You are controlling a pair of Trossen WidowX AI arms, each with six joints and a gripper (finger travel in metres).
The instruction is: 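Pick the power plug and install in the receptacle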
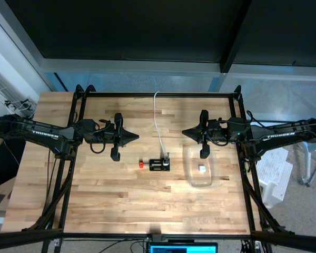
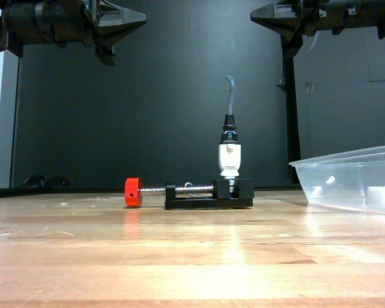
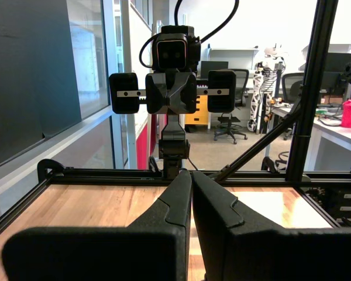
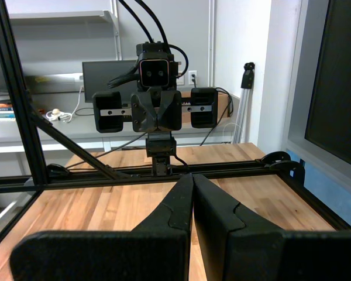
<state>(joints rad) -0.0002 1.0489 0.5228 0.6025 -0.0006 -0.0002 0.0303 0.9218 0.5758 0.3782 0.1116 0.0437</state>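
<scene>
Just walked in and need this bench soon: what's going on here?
Nothing is being handled. The left claw and right claw hang shut above the table, facing each other, both empty. The receptacle stands upright in a small vise mid-table; a clear tray beside it holds a white cube. I cannot spot the power plug.

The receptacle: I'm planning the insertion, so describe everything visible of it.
The receptacle is a small white block standing upright, clamped in a black vise with a red knob on the wooden table. A black collar tops it; its white cable runs to the far edge. Left claw and right claw hover shut, high either side.
</scene>
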